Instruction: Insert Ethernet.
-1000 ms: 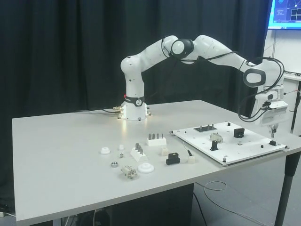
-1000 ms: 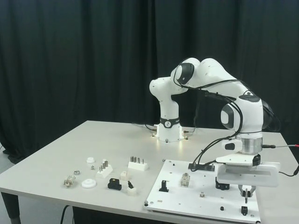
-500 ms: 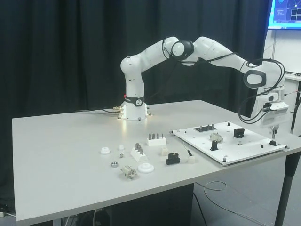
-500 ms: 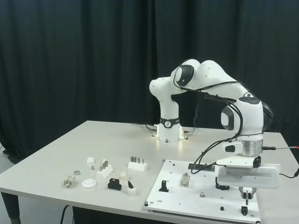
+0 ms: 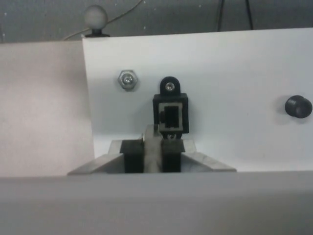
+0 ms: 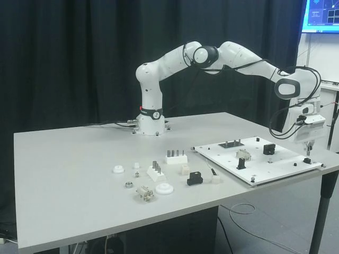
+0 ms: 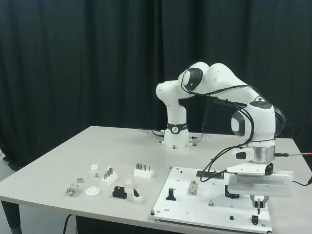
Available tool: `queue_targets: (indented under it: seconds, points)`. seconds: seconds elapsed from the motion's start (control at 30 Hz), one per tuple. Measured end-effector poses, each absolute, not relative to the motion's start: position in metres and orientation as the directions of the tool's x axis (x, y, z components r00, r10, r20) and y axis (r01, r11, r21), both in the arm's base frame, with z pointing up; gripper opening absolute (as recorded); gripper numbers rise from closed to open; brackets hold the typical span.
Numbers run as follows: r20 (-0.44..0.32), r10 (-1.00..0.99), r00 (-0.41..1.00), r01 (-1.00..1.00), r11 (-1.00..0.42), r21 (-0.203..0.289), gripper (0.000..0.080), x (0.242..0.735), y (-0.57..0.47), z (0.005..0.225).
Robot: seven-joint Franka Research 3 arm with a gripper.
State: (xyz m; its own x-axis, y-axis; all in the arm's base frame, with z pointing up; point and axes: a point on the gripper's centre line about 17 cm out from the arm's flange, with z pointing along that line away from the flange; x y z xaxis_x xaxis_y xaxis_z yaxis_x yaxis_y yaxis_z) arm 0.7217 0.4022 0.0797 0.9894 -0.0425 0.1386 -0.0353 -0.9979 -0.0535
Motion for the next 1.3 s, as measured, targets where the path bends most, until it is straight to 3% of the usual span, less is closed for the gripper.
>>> queue_targets:
  seconds: [1.3]
  points:
    - [0.135, -0.028, 0.990, -0.022, -0.999, -0.045, 0.0073, 0.7228, 0.3989, 0.0720]
